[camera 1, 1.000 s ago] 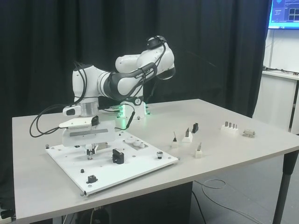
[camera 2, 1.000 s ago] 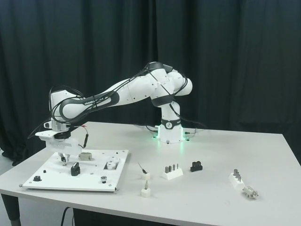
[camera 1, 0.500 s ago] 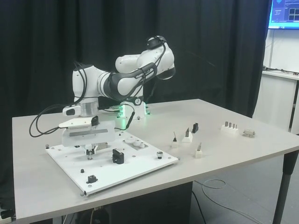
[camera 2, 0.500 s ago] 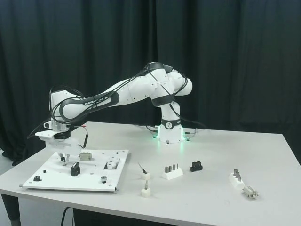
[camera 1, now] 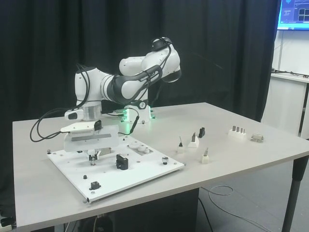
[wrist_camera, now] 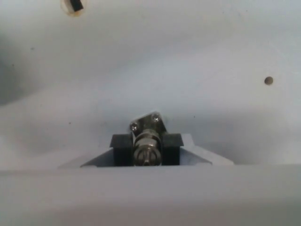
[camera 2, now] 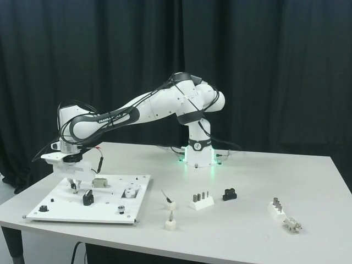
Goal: Insert BNC.
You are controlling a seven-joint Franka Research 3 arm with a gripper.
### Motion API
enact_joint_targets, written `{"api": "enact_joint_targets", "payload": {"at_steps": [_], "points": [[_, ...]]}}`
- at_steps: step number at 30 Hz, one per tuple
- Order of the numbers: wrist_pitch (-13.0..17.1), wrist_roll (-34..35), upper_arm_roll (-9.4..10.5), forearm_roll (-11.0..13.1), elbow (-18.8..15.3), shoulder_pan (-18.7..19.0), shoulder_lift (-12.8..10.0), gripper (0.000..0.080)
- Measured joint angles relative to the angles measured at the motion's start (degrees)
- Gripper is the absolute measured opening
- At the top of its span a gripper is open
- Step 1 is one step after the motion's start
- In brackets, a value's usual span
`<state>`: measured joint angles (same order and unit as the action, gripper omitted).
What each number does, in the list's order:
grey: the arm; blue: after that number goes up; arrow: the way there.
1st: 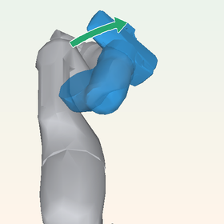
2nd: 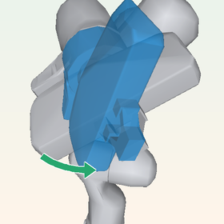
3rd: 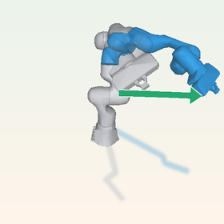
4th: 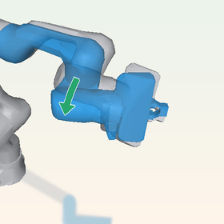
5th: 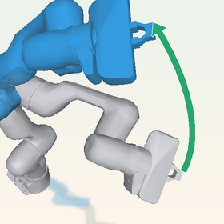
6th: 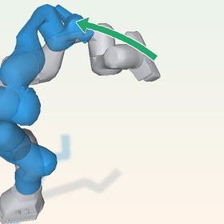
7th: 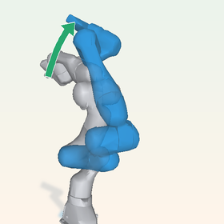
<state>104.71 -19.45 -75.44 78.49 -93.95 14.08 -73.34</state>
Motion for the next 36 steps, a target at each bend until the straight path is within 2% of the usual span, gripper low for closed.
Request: {"api": "enact_joint_targets", "payload": {"at_steps": [15, 36], "points": [[1.11, 0.0, 0.64, 0.22, 0.03, -0.1, 0.05, 0.0121], [1.04, -1.83, 0.71, 0.07, -0.08, -0.13, 0.22, 0.0121]]}}
